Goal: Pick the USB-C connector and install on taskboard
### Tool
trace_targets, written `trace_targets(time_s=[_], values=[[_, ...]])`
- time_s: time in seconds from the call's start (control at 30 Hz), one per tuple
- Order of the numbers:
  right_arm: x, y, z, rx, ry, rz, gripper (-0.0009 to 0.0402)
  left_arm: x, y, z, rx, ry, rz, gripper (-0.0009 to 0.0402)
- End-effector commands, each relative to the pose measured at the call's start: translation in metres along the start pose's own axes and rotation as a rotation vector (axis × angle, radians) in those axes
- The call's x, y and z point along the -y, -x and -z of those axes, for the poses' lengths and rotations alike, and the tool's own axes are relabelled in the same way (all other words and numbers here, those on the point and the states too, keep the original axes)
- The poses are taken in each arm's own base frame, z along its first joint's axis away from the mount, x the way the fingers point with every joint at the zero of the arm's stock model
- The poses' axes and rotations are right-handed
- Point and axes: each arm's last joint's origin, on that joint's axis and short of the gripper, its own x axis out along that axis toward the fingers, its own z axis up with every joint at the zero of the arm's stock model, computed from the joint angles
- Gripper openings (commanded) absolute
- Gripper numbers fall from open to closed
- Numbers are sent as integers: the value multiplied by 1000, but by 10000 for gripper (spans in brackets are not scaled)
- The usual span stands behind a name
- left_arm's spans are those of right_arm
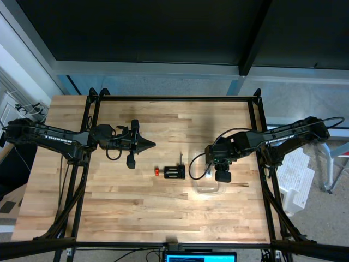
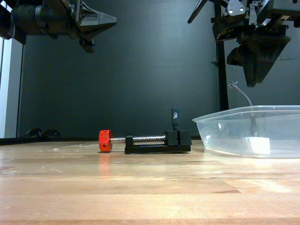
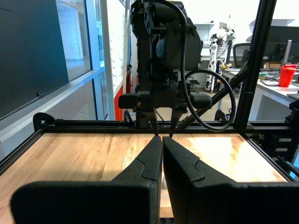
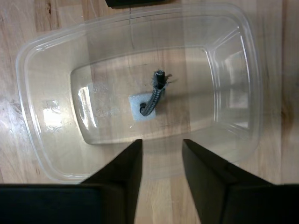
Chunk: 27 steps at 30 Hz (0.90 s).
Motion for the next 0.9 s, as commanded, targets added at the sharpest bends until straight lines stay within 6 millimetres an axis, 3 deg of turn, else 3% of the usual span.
trace_targets(time_s=[0.03,0.27,0.9], values=[[-2,-5,-3,1,4,2,160,0,0,0,0,0,0,0],[-7,-14,-5,-15,20,28,187,0,0,0,0,0,0,0],[-16,-44,-12,-27,54,28,190,0,0,0,0,0,0,0]])
